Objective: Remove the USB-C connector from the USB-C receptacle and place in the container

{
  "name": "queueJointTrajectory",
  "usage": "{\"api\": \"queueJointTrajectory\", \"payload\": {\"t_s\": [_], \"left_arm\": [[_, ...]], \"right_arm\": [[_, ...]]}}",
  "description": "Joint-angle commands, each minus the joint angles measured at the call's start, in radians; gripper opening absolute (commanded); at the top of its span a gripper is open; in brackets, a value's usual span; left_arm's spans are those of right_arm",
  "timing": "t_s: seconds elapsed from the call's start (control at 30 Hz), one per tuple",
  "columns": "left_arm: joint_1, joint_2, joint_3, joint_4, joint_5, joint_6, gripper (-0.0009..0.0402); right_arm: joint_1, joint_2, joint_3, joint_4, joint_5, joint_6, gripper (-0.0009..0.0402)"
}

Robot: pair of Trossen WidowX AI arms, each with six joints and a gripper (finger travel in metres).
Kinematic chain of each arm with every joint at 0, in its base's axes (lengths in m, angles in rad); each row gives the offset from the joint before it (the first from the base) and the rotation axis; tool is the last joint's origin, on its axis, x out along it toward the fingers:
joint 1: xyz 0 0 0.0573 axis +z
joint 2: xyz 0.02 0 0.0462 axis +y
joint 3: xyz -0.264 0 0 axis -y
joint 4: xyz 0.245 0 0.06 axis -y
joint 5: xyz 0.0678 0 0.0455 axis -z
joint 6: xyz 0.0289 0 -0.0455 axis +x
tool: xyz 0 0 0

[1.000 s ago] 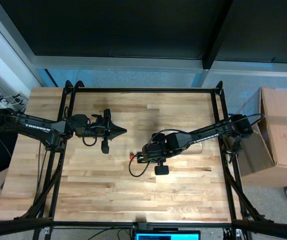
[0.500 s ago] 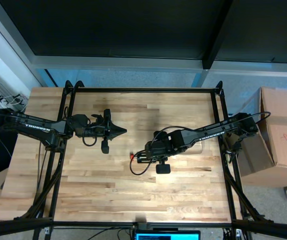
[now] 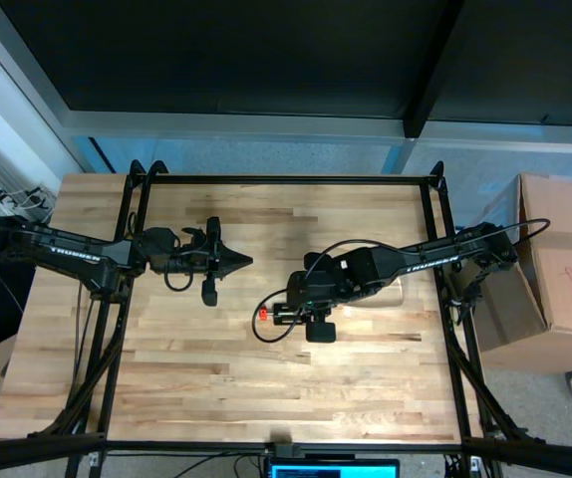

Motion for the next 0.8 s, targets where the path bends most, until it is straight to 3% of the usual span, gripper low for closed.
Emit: {"api": "queueJointTrajectory", "payload": {"t_s": [0.03, 0.8], "left_arm": [[0.000, 0.000, 0.000, 0.000, 0.000, 0.000, 0.0000], [0.000, 0.000, 0.000, 0.000, 0.000, 0.000, 0.0000]], "right_arm": [[0.002, 0.000, 0.010, 0.005, 0.000, 0.001, 0.0000], [0.003, -0.021, -0.054, 0.008, 0.000, -0.003, 0.0000]]}}
